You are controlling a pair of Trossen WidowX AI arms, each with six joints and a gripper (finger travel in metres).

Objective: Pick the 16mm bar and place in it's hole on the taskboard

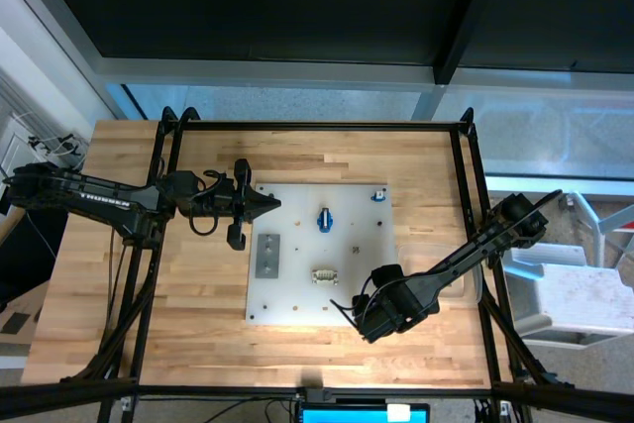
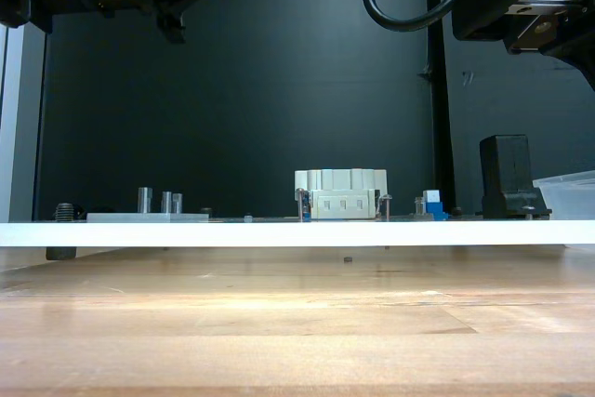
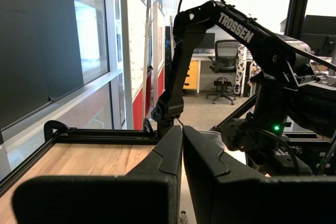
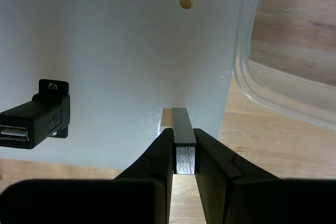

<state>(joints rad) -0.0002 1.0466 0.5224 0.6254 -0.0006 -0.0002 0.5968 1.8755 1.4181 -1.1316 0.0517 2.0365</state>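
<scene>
The right hand [image 4: 184,132] is closed narrowly on the 16mm bar [image 4: 185,158], pinching its flat sides with the bar running out along the fingers. I judge this grip lets the bar be tipped end-down into a hole without the fingers fouling the taskboard [image 1: 297,294]. The hand hangs over the board's near right corner, beside a clear tub [image 4: 247,51], and the bar is clear of any seat. The left hand [image 1: 265,205] hovers above the board's left edge, pinched fully closed on nothing, probably parked out of the way. The seat may lie in the grey block [image 1: 267,255] on the board's left part, though the high view is too coarse to tell. Only the right wrist view shows the bar: a bright square end, a dark shaft, and a black connector [image 4: 37,121] at the board's edge below. The high view hides the bar under the arm but places both hands over the table [image 1: 149,324]. The low view shows both hands well above the board, where a cream connector [image 2: 341,194] stands. The left wrist view looks level across at the right arm [image 3: 231,24].
</scene>
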